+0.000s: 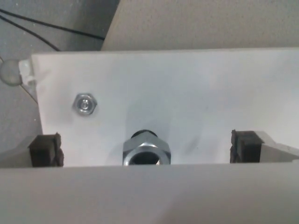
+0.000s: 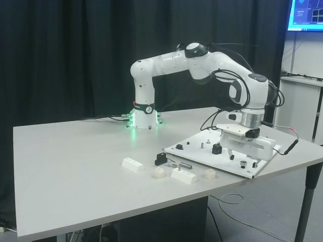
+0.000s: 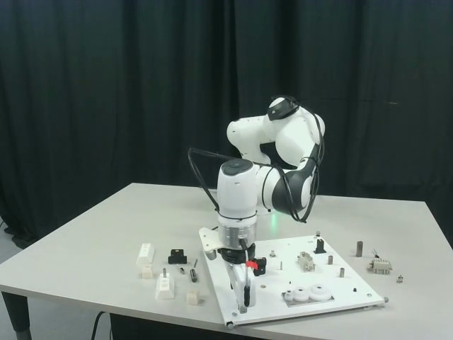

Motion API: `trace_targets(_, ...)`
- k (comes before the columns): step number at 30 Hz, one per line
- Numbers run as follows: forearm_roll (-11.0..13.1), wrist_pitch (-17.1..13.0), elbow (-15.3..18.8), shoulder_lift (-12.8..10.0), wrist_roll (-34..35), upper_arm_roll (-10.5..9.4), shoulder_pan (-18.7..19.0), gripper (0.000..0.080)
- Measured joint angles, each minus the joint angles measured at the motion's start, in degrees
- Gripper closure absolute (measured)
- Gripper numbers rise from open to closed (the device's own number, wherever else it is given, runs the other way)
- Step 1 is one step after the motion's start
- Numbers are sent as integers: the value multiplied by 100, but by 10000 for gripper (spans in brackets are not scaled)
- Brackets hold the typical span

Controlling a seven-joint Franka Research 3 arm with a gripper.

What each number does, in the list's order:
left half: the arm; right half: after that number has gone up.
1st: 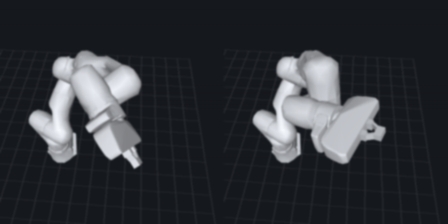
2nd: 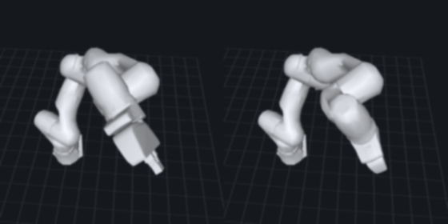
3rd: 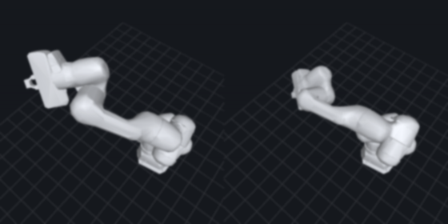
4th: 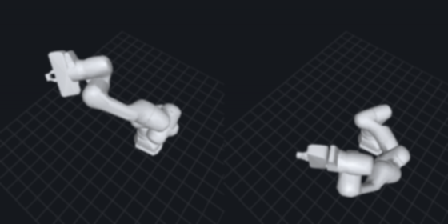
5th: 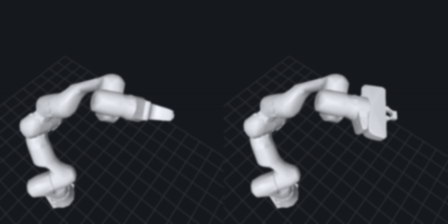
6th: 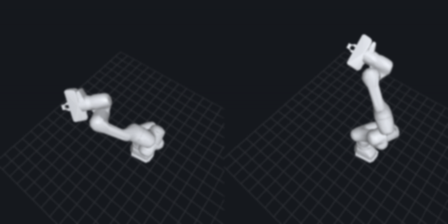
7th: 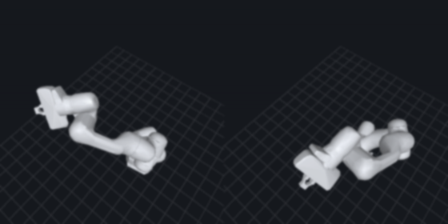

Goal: Remove bolt 4.

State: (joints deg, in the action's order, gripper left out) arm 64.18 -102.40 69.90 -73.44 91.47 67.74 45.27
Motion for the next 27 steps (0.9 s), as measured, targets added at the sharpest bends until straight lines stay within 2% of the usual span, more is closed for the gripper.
trace_targets(17, -80, -82, 3, -5, 120, -61, -1, 3)
trace_targets(18, -79, -86, 3, -5, 155, -65, 0, 290)
trace_targets(22, -73, -104, 3, -5, 245, -84, 0, 290)
trace_targets(23, -70, -108, 3, -5, 258, -89, 0, 470)
trace_targets(27, -66, -108, 17, 2, 308, -101, 1, 470)
